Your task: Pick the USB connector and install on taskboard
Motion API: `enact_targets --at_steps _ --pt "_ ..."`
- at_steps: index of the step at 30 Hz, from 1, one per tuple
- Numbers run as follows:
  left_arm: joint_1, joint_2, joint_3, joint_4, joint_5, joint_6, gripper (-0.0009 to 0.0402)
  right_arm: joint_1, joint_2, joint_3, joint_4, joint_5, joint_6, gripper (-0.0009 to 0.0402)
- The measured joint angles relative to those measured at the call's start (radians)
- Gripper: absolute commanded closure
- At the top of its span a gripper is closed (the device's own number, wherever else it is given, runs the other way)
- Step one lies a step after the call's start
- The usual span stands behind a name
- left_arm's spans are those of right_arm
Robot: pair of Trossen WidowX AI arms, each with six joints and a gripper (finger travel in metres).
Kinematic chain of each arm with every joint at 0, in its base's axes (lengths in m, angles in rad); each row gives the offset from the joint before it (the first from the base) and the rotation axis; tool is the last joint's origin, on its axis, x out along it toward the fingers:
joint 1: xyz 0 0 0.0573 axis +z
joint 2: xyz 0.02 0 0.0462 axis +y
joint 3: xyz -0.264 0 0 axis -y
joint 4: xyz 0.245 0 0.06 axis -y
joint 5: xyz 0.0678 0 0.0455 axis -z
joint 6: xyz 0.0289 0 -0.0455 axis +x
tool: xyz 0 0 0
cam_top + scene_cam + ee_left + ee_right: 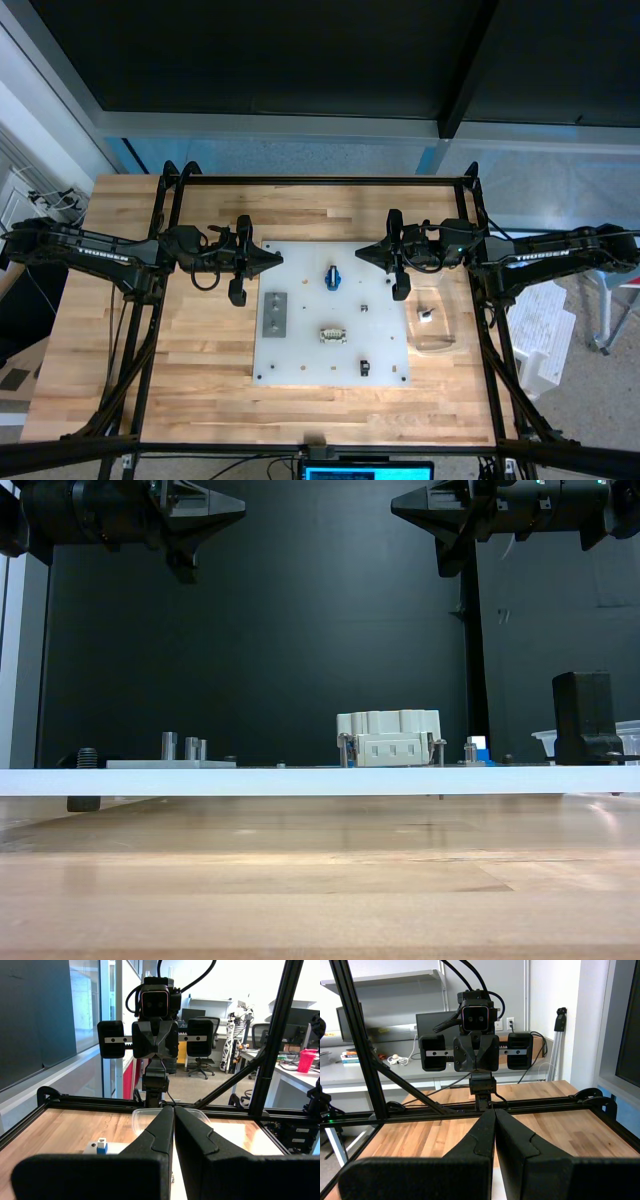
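The USB connector [427, 314] is a tiny dark plug with a pale glint, lying in a small clear tray [437, 340] right of the taskboard [300, 360]. The white taskboard carries a grey block [274, 313], blue knob [333, 277], beige connector [333, 336] and black socket [365, 367]. My left gripper [280, 258] hovers shut over the board's far left corner, holding nothing. My right gripper [360, 252] hangs shut and empty above the board's far edge, left of the tray. Both sit high above the board in the low view, left gripper [240, 508] and right gripper [395, 505].
A black frame [320, 181] rims the wooden table. In the low view the beige connector [390, 738] and black socket [583, 718] stand up from the taskboard edge [300, 780]. Each wrist view faces the opposite arm past shut tips, left gripper [174, 1108] and right gripper [495, 1111].
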Motion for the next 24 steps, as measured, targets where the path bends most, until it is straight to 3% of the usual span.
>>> enact_targets --at_steps 15,24 --pt "0.0 0.0 0.0 0.0 0.0 0.0 0.0393 0.003 0.0 0.002 -0.011 0.0 0.002 0.0393" --pt "0.0 0.0 0.0 0.0 0.0 0.0 0.0393 0.006 -0.005 0.14 -0.457 -0.001 0.0 0.0393"
